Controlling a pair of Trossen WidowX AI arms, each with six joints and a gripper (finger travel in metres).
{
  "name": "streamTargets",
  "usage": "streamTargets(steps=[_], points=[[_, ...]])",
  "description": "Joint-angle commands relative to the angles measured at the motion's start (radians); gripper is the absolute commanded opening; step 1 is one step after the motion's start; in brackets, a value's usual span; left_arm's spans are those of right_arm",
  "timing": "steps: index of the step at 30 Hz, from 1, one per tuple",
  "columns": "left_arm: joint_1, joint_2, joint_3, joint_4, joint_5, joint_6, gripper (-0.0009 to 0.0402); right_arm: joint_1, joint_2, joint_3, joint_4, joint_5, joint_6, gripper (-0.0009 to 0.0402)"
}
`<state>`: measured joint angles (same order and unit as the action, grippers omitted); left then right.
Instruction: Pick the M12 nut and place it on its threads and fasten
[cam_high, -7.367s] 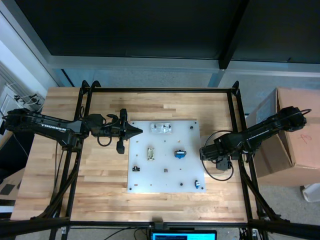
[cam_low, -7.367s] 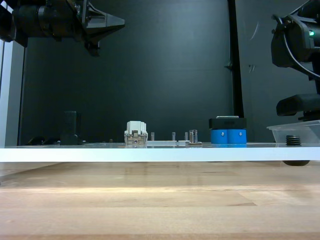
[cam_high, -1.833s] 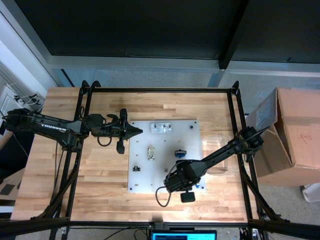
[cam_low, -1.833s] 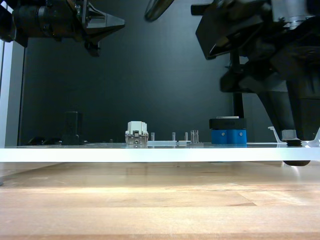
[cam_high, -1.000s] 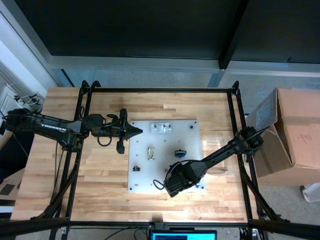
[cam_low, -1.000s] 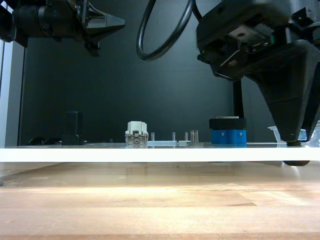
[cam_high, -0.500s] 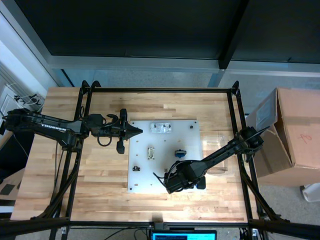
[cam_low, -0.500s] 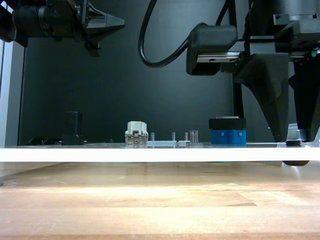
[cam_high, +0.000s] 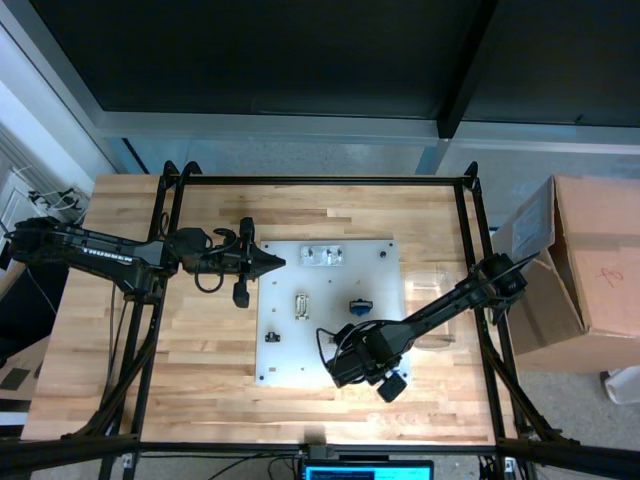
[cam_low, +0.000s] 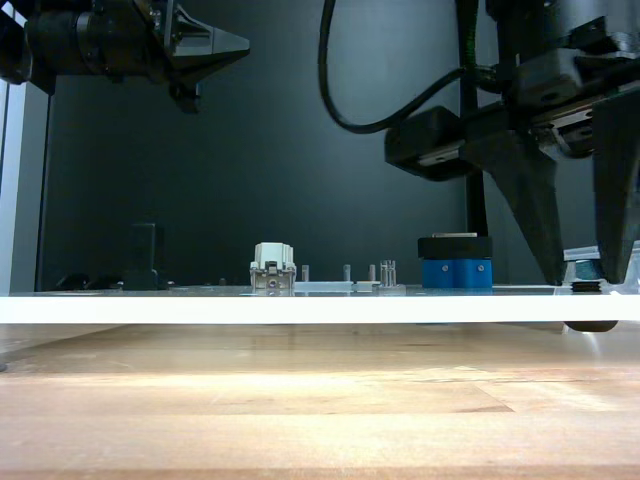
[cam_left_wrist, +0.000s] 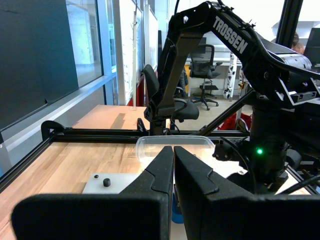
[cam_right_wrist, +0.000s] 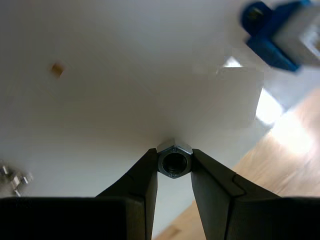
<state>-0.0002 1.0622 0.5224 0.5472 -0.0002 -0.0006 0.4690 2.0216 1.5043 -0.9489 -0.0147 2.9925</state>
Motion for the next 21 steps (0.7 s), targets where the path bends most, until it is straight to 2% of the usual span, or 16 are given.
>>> streamTargets(steps=[1,3,21], points=[[0.0,0.0,0.0,0.0,0.0,0.0,0.0,0.002,0.0,0.001,-0.003,-0.004,0.114,0.0019],[0.0,0.0,0.0,0.0,0.0,0.0,0.0,0.003,0.0,0.001,-0.003,-0.004,0.159,0.0019],[0.0,0.0,0.0,0.0,0.0,0.0,0.0,0.005,0.0,0.001,0.001,-0.004,0.149,0.0019]])
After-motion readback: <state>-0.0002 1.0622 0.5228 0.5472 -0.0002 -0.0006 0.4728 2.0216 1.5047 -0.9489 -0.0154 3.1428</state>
